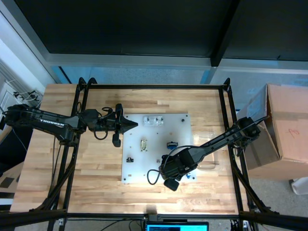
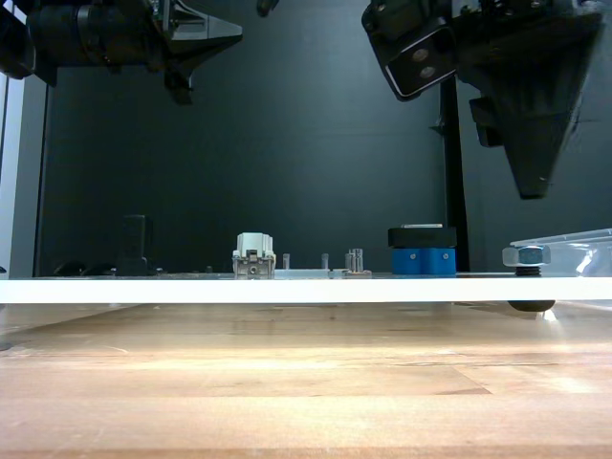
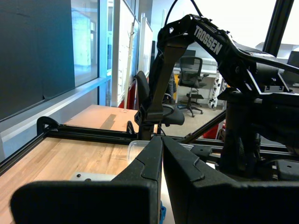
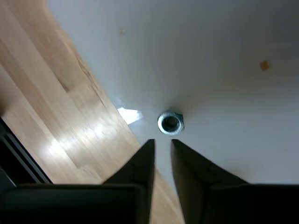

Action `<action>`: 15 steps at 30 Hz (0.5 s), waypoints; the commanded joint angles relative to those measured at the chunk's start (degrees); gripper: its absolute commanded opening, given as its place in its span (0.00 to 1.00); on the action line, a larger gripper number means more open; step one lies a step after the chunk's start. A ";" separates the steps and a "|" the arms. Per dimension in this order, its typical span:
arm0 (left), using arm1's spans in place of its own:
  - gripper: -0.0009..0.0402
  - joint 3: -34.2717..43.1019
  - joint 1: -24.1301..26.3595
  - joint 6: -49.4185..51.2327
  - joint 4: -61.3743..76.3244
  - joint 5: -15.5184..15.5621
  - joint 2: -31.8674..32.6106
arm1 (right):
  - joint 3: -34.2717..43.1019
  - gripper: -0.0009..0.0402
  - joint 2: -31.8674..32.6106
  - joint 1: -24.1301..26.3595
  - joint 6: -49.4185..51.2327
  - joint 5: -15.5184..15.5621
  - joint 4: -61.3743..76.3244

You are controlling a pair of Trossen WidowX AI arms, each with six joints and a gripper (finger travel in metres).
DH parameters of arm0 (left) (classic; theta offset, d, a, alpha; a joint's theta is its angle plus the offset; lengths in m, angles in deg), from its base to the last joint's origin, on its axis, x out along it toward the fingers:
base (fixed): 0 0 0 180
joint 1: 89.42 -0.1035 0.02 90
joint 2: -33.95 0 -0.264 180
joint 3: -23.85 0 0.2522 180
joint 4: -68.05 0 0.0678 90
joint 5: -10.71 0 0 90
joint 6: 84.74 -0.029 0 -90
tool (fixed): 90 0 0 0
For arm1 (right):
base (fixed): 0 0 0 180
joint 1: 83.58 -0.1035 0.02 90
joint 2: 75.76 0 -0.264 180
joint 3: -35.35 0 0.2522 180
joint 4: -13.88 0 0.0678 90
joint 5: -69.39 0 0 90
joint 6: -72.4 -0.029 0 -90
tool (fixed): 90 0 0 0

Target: Unfasten the M12 nut and place it in the container

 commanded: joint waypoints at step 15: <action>0.02 0.02 -0.02 0.00 -0.02 0.00 0.02 | 4.50 0.65 1.42 0.72 2.45 -6.08 6.27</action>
